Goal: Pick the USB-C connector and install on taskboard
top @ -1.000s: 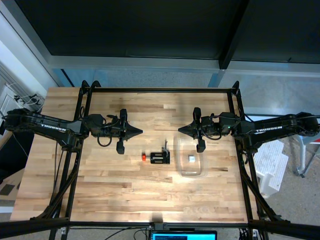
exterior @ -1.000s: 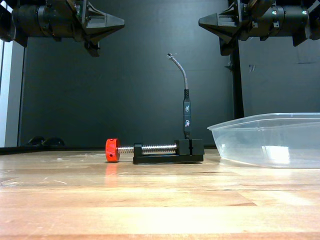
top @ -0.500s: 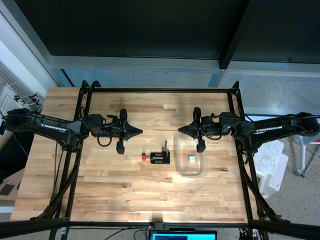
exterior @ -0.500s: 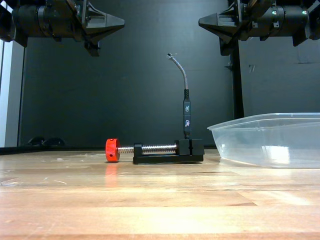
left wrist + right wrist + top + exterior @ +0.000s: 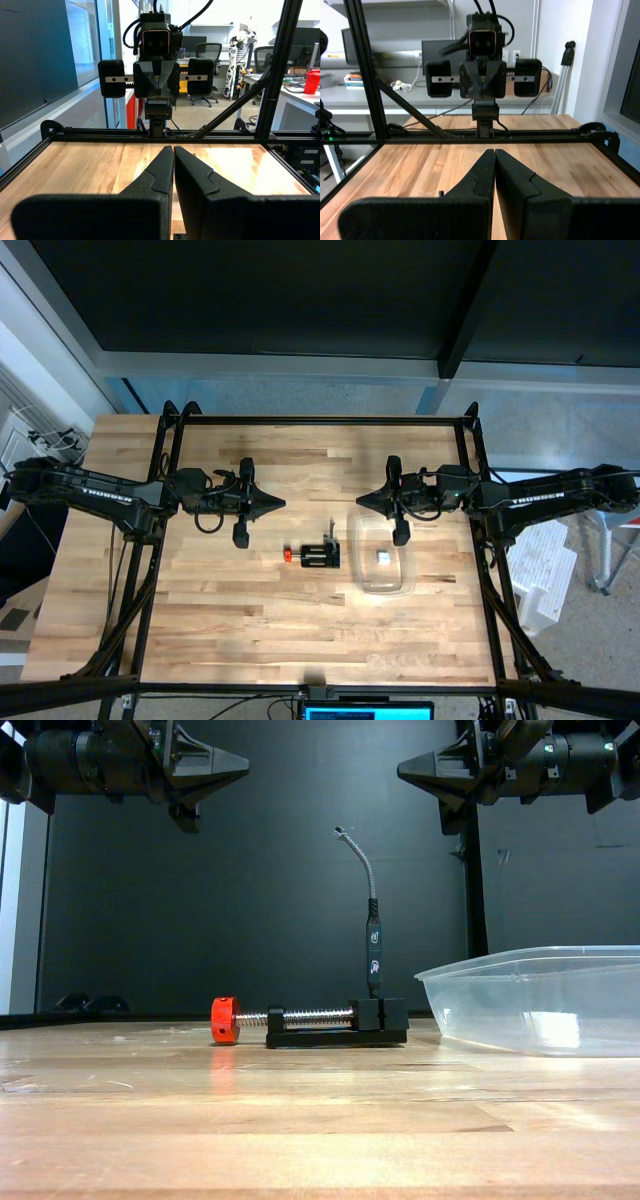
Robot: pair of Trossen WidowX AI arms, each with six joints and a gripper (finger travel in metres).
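- Nothing done: left tool [image 5: 281, 504] and right tool [image 5: 360, 502] pinched shut, empty, high over the table [image 5: 250, 625].
- The taskboard [image 5: 318, 557] sits mid-table beside the clear tray [image 5: 385, 591].
- I can't spot the USB-C connector; pick and install remain.

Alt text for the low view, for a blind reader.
The left gripper and right gripper hang shut, high above the table, tips facing each other. Below, the taskboard with its orange-red knob sits on it; a clear plastic tray stands to its right.
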